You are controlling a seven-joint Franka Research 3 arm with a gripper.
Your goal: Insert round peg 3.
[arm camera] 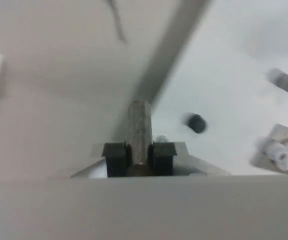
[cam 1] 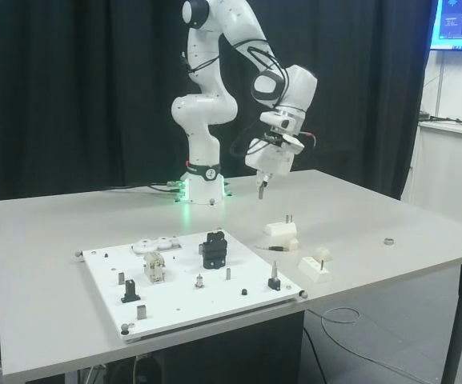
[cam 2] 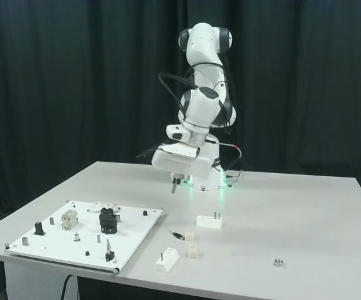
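**Peg in hand, board not yet reached**

I hold the round peg (arm camera: 139, 134) clamped between my two fingers, so my gripper (arm camera: 139, 159) is closed on it, the peg pointing down past the fingertips. I hang in the air well above the grey table (cam 1: 46, 232), off the far edge of the white board (cam 1: 184, 300) and not yet over it.

The risks, as I judge them: the peg may sit slightly tilted in my fingers, and then it would jam on the rim of its hole instead of sliding in. The wrist view is blurred, so I cannot say surely which hole on the board is meant for this peg; a wrong pick would end in a hard press against the plate. Coming in low over the board, I could also knock the black block (cam 1: 214, 250) or the small upright posts standing near it.

Beside the board, on the bare table, lie several small white blocks (cam 1: 281, 230), some with a pin standing in them, and a small ring (cam 1: 389, 239) further off. A black curtain (cam 1: 70, 96) closes the room behind me.
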